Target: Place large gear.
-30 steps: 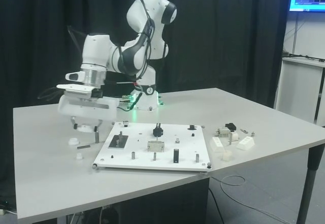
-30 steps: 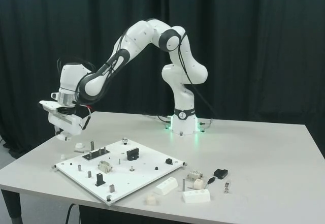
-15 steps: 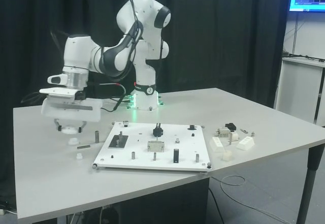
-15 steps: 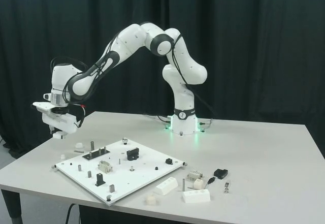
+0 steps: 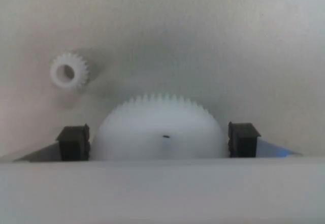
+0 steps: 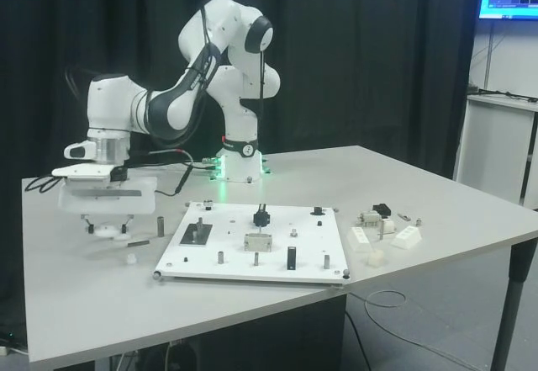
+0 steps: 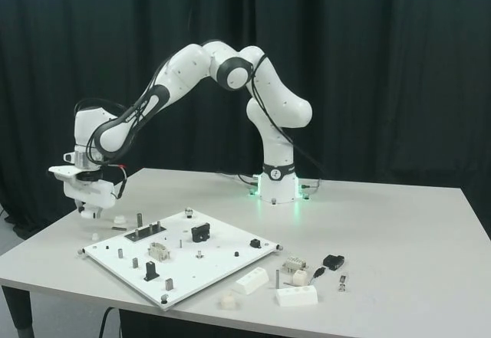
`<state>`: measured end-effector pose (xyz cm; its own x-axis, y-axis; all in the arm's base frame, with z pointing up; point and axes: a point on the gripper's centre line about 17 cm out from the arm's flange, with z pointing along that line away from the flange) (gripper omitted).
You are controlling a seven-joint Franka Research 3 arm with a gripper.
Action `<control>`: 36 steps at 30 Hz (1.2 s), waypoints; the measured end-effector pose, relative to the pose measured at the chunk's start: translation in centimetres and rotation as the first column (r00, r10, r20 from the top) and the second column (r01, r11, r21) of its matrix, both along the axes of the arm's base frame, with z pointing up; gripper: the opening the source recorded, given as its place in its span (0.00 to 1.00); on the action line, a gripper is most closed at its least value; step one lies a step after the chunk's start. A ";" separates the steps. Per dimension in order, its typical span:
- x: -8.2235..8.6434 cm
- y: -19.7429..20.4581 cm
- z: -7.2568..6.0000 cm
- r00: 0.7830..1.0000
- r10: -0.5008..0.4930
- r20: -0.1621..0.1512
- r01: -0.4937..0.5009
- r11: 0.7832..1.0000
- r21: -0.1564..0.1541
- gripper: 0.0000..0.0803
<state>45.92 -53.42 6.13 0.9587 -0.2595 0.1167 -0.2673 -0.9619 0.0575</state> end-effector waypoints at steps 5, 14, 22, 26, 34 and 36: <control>0.4 -0.5 -1.3 1.000 0.005 0.010 -0.005 1.000 0.007 0.74; 0.6 -1.5 -3.2 1.000 0.012 -0.003 -0.012 1.000 0.008 0.74; 0.7 -1.7 -4.3 1.000 0.025 -0.017 -0.025 0.999 0.020 0.74; 0.7 -1.8 -4.5 0.999 0.035 -0.020 -0.034 0.999 0.024 0.74; 1.1 -2.2 -4.3 0.999 0.039 -0.017 -0.039 0.999 0.023 0.94; 1.2 -2.2 -4.1 0.999 0.041 -0.015 -0.041 0.999 0.024 0.98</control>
